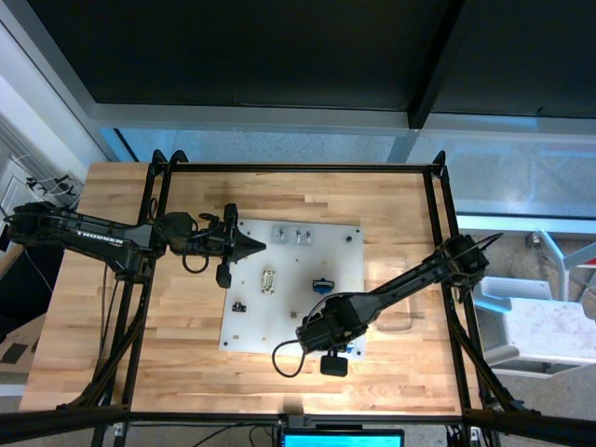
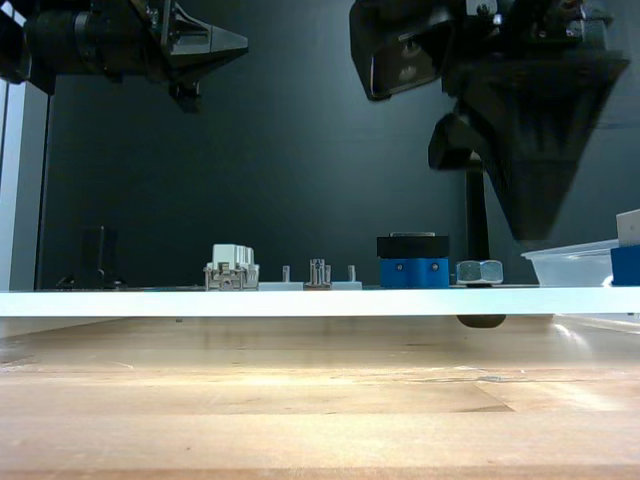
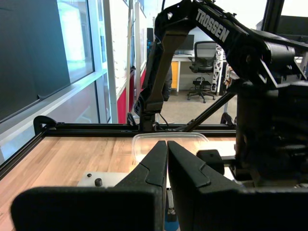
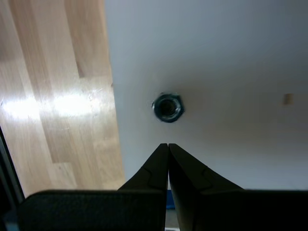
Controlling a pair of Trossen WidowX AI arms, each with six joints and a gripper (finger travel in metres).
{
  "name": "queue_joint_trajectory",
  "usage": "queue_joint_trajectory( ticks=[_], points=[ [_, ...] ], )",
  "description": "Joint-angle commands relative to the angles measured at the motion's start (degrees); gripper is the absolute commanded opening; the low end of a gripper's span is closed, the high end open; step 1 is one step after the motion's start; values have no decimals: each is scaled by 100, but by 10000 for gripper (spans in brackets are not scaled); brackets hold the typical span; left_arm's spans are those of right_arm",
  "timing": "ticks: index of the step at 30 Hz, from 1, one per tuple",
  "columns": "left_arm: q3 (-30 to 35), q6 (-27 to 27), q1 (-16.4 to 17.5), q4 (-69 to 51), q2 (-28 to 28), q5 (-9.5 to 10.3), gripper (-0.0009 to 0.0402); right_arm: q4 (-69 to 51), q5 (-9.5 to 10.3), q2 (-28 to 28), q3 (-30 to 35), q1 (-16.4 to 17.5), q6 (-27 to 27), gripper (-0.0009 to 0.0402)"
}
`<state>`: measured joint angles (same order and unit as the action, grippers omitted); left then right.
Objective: Pick the M12 fastener and fasten on the M12 threads
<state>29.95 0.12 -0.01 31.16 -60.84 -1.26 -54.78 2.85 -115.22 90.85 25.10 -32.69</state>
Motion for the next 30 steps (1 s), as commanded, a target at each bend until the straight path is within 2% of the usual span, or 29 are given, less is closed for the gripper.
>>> queue_joint_trajectory(
  ticks=[1, 7, 18, 24, 25, 26, 29, 30],
  points=[
    [0, -2, 0, 2, -2, 0, 0, -2, -251, 7, 2, -11, -17, 0],
    [0, -2, 0, 2, -2, 0, 0, 24, -463, -76, -7, -7, -258, 0],
    [0, -2, 0, 2, -2, 0, 0, 138, -483, -173, -9, 37, -310, 0],
    [0, -2, 0, 2, -2, 0, 0, 243, -413, -256, 4, 55, -310, 0],
    [0, -2, 0, 2, -2, 0, 0, 269, -358, -254, 4, 57, -308, 0],
    [0, -2, 2, 2, -2, 0, 0, 297, -144, -251, 4, 59, -289, 0],
    [0, -2, 2, 2, -2, 0, 0, 289, 905, -205, 4, 68, 111, 0],
    [0, -2, 0, 2, -2, 0, 0, 260, 1154, -177, 4, 72, 223, 0]
  ],
)
